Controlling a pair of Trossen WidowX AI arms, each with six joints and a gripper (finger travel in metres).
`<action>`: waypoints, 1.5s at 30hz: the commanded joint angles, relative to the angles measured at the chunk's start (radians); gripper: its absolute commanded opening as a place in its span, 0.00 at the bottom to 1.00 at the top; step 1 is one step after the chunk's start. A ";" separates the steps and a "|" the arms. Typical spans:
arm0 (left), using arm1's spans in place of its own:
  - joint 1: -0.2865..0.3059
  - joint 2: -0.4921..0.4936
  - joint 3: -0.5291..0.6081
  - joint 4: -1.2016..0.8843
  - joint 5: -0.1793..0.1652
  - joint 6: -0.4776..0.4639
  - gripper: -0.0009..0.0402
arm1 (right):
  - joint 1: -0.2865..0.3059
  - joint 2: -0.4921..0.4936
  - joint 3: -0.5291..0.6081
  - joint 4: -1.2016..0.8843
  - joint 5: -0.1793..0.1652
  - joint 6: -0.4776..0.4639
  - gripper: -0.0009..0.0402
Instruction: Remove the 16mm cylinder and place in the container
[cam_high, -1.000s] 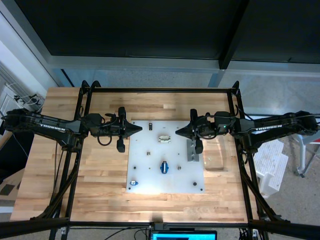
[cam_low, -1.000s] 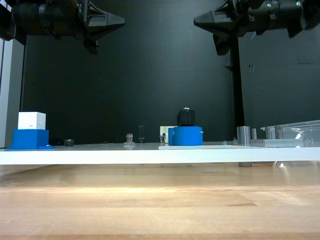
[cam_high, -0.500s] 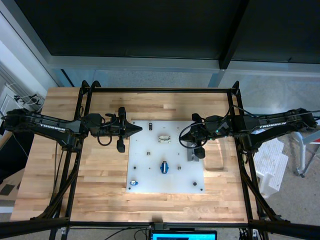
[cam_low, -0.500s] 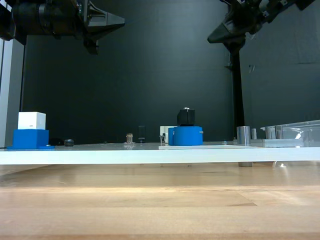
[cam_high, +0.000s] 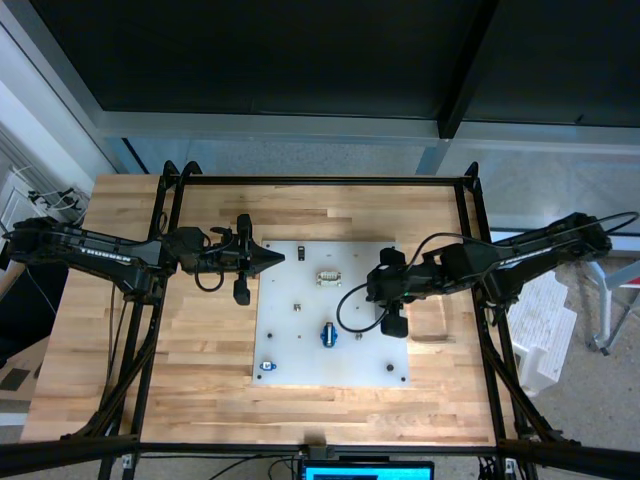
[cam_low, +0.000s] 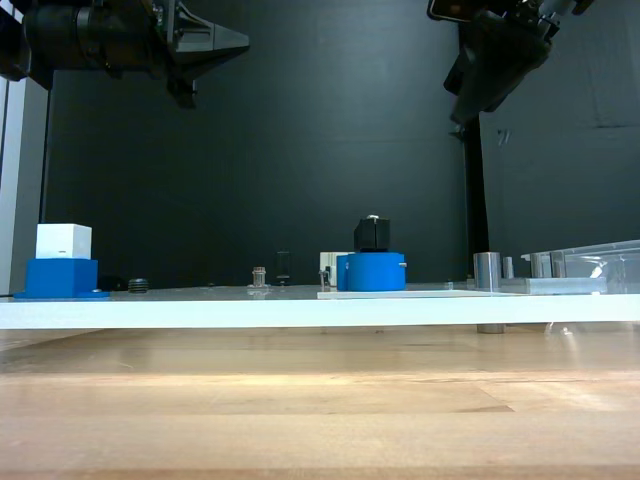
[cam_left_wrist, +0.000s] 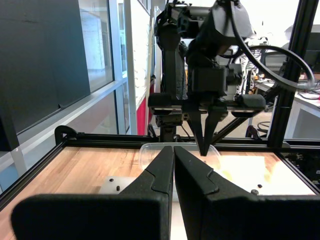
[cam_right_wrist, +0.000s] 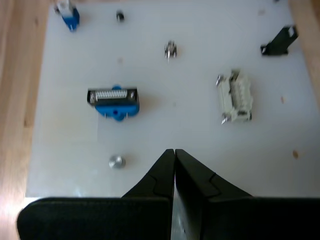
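The 16mm cylinder (cam_right_wrist: 116, 161) stands just right of the blue fitting (cam_right_wrist: 113, 102); the right gripper (cam_right_wrist: 174, 151) hovers high nearby, jaws clenched. Best to open and centre them before descending. The left gripper (cam_left_wrist: 174, 149) hangs clenched, far left.

A pale wood surface (cam_high: 190, 350) sits inside a black metal frame (cam_high: 320, 181); grey floor (cam_high: 300, 155) lies beyond its far edge, and tall windows (cam_left_wrist: 95, 50) admit daylight.

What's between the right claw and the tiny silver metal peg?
Nothing: in the right wrist view only bare white board separates the shut right gripper from the tiny silver peg. The shut left gripper hangs over the board's left edge.
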 joint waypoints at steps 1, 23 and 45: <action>0.000 0.000 0.000 0.000 0.000 0.000 0.02 | 0.018 0.064 0.067 -0.092 0.000 0.029 0.02; 0.000 0.000 0.000 0.000 0.000 0.000 0.02 | 0.051 0.344 0.278 -0.252 -0.006 0.135 0.32; 0.000 0.000 0.000 0.000 0.000 0.000 0.02 | 0.072 0.426 0.281 -0.224 -0.009 0.182 0.54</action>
